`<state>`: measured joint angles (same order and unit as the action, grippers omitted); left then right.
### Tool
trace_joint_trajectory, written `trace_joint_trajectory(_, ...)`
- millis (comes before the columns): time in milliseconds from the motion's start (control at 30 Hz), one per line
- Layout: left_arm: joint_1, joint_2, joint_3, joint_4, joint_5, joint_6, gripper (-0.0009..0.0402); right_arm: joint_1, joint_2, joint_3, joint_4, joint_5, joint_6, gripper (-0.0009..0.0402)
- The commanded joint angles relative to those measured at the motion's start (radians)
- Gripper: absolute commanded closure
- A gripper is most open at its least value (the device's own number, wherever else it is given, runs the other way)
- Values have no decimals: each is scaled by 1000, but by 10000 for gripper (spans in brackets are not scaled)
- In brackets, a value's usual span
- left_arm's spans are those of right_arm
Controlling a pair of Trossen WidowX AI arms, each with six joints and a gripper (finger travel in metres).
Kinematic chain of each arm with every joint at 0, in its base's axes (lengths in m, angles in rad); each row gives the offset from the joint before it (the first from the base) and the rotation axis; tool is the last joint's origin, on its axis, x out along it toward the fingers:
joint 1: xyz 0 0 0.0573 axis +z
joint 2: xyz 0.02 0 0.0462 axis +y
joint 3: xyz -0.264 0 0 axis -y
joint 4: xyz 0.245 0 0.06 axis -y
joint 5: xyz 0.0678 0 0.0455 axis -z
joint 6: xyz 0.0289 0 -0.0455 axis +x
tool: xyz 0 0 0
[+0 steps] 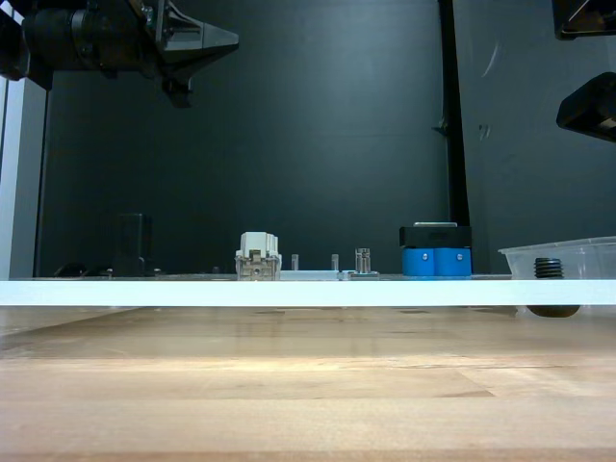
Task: Remove the RJ45 connector from the taskboard and place in the container
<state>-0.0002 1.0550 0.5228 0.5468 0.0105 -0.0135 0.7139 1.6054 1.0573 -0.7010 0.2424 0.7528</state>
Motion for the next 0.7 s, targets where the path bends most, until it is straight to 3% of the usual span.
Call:
trace_joint_trajectory(33, 0, 0, 0, 0, 0, 0, 393, 0, -1, 0, 0, 0, -1, 314)
trace_joint_trajectory(300, 0, 0, 0, 0, 0, 0, 393, 0, -3, 2, 0, 0, -1, 397)
trace_joint_trajectory(700, 0, 0, 0, 0, 0, 0, 393, 0, -25, 11, -9, -1, -2, 393)
